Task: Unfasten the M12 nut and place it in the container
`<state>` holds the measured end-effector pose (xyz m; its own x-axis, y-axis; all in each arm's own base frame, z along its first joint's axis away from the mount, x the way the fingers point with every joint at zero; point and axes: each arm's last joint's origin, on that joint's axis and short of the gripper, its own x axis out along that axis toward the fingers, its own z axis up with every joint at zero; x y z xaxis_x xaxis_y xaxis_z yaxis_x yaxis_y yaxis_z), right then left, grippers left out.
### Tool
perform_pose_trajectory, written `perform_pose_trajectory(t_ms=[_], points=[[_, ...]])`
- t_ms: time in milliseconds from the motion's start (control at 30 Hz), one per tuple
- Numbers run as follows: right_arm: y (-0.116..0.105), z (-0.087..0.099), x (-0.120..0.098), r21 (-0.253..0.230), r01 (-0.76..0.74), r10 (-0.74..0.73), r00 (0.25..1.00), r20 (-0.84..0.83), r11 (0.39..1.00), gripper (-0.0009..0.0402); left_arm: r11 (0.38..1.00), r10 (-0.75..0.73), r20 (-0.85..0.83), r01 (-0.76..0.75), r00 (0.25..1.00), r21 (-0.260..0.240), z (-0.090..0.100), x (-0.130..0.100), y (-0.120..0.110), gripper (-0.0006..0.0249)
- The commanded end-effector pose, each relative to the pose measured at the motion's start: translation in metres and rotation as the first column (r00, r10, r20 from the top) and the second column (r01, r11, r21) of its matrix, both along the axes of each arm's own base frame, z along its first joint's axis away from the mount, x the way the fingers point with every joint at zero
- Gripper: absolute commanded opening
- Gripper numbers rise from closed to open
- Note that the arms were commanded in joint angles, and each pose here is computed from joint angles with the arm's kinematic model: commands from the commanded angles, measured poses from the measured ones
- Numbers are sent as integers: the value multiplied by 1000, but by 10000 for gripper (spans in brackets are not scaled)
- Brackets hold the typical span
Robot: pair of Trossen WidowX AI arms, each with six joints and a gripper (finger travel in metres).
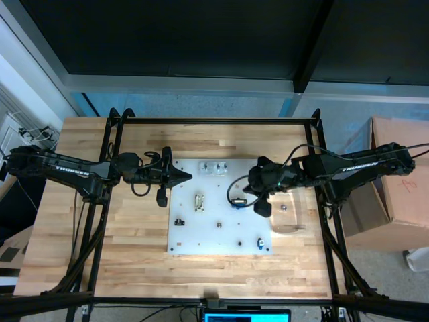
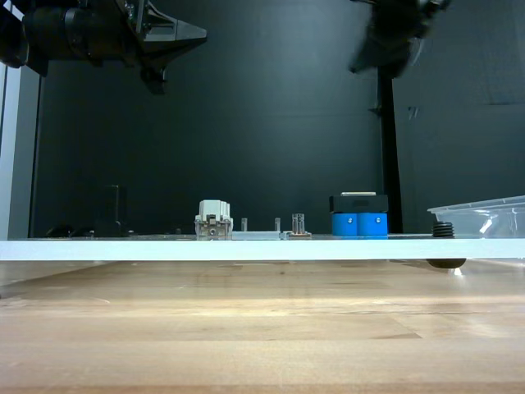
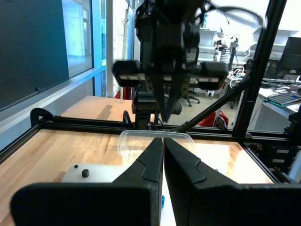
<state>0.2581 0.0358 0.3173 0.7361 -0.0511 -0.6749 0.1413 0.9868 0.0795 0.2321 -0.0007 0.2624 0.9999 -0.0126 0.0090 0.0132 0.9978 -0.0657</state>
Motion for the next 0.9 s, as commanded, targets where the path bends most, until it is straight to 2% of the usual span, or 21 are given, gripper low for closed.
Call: perform_pose_trajectory(t_ms=[33,267,433,633,900], points=[[-6,4,8,-28,-10,13,994,107,1000,0,1000,0,0,0,1000,0,0,0,0,0],[-21,4,14,-76,10,16,944,328,997,0,1000,0,0,0,1000,0,0,0,0,0],[-33,-1,13,-65,-5,35,878,477,998,0,1000,0,0,0,1000,0,0,0,0,0],[-33,-19,5,-81,-6,49,835,548,997,0,1000,0,0,0,1000,0,0,0,0,0],[-34,-42,-9,-55,-43,68,788,612,998,0,1000,0,0,0,1000,1,0,0,0,0]])
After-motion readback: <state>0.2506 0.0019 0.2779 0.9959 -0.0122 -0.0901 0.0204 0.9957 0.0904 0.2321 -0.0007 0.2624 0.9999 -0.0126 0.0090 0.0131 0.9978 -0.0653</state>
